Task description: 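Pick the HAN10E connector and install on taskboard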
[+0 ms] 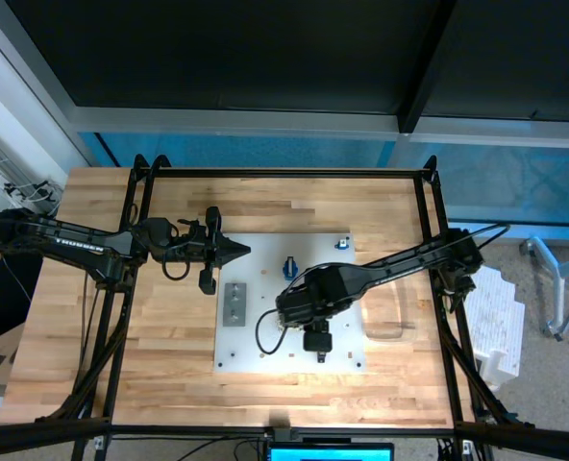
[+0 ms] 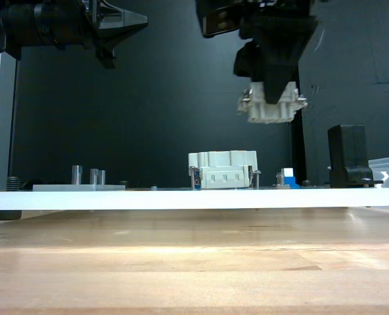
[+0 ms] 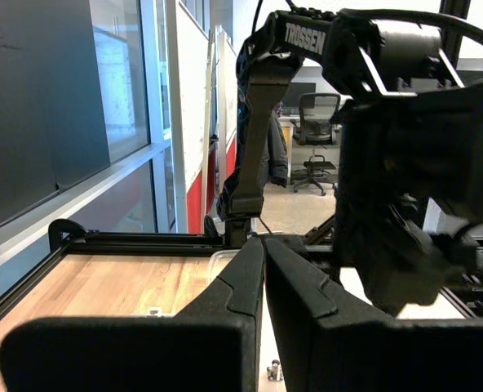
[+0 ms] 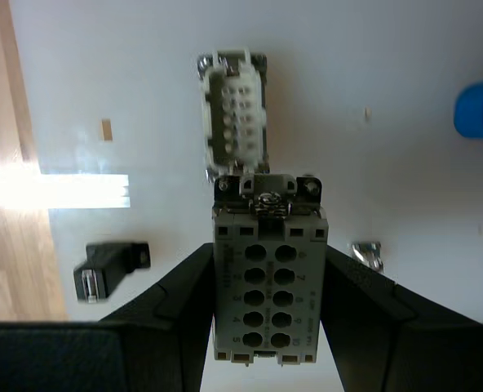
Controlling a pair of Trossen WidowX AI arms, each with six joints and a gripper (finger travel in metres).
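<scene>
My right gripper (image 4: 266, 304) is shut on the HAN10E connector (image 4: 266, 278), a beige-grey insert with two rows of pin holes. In the low view the connector (image 2: 271, 110) hangs well above the white taskboard (image 2: 181, 199), slightly right of a matching beige socket (image 2: 222, 169) mounted on the board. The right wrist view shows that socket (image 4: 233, 114) just ahead of the held connector. From above, the right gripper (image 1: 318, 348) is over the board's near middle (image 1: 256, 360). My left gripper (image 1: 241, 250) hovers shut and empty over the board's far left edge.
A grey metal block (image 1: 235, 303) with short posts sits on the board's left. A blue part (image 1: 290, 266) stands near its far middle. A black fitting (image 2: 347, 156) rises at the board's right. A clear plastic tray (image 1: 390, 312) lies right of the board.
</scene>
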